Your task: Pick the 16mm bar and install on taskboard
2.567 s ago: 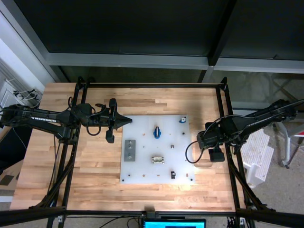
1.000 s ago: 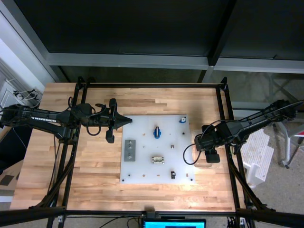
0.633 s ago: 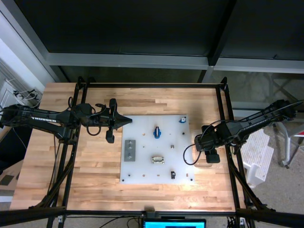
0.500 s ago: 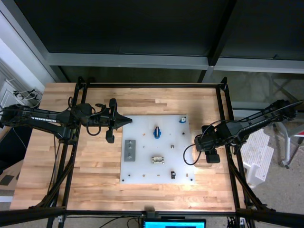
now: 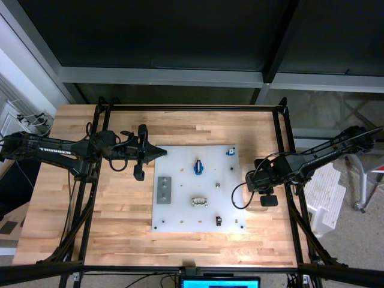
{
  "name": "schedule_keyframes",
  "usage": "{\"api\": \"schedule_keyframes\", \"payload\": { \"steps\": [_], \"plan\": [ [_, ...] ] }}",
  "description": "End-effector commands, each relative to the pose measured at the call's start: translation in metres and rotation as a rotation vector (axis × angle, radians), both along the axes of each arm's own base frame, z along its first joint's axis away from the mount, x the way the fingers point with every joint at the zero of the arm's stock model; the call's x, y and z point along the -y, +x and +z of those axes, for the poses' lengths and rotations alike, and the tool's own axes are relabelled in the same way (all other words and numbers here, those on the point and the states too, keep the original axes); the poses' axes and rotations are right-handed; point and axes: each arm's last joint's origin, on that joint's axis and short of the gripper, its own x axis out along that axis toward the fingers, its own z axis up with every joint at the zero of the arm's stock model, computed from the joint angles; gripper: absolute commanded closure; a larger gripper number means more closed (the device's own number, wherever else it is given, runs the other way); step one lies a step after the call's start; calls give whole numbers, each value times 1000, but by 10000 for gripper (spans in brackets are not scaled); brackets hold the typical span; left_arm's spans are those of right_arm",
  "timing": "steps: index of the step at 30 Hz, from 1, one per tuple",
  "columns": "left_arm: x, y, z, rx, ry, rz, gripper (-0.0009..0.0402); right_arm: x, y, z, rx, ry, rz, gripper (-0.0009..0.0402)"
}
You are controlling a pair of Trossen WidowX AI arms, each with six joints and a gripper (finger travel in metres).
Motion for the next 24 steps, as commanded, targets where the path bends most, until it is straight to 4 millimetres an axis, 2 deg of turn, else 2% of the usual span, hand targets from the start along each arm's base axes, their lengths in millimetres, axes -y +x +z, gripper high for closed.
{"api": "schedule_keyframes", "payload": {
  "steps": [1, 10, 24],
  "plan": [
    [0, 0, 0, 0, 0, 0, 393, 0, -1, -2, -3, -1, 0, 325],
    [0, 0, 0, 0, 0, 0, 392, 0, -1, -11, 14, 5, 2, 347],
    [0, 0, 0, 0, 0, 0, 393, -1, -2, -13, 15, 5, 5, 389]
  ]
}}
